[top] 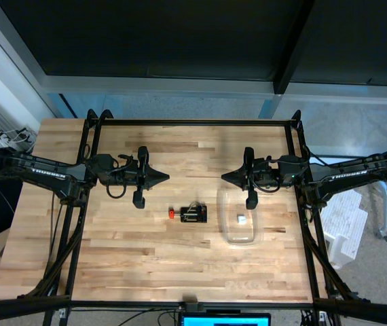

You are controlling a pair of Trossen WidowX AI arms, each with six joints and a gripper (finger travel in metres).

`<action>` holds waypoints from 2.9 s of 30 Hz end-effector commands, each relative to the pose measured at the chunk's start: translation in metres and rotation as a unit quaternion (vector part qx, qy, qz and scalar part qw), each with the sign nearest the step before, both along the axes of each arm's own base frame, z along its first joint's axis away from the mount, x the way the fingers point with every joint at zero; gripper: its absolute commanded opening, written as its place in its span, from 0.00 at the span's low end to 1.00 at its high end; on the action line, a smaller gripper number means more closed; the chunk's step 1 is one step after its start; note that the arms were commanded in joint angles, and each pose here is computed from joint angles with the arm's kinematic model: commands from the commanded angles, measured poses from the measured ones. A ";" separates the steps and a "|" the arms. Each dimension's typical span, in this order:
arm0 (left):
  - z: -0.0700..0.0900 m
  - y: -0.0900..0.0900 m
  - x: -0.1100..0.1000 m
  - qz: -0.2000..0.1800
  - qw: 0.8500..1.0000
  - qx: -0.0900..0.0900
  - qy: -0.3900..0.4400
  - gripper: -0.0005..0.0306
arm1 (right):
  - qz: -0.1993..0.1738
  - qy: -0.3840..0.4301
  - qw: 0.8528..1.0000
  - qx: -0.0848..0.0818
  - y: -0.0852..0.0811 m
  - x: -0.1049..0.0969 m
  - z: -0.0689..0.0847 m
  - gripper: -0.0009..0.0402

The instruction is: Pick the RCA connector and install on taskboard

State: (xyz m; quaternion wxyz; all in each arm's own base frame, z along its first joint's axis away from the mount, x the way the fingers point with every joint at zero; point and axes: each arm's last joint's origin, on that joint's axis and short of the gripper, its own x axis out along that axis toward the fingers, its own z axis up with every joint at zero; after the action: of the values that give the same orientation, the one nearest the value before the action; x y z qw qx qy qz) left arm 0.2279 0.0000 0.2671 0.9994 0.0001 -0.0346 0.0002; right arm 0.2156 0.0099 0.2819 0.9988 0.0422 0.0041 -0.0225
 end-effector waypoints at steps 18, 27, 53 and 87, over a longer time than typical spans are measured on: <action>0.000 0.000 0.000 0.000 1.000 0.000 0.000 0.02 | 0.001 -0.002 1.000 -0.010 0.000 0.000 0.000 0.02; 0.000 0.000 0.000 0.000 1.000 0.000 0.000 0.02 | 0.001 -0.001 1.000 -0.021 0.000 0.000 0.000 0.02; 0.000 0.000 0.000 0.000 1.000 0.000 0.000 0.02 | 0.001 0.000 1.000 -0.023 0.000 0.000 0.000 0.02; 0.000 0.000 0.000 0.000 1.000 0.000 0.000 0.02 | 0.002 0.019 1.000 -0.024 0.000 0.000 -0.004 0.02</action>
State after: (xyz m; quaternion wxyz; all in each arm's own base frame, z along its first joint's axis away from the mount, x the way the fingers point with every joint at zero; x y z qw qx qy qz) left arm 0.2279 0.0000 0.2671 0.9994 0.0001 -0.0348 0.0004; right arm 0.2155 0.0102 0.2782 0.9994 0.0181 0.0194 -0.0216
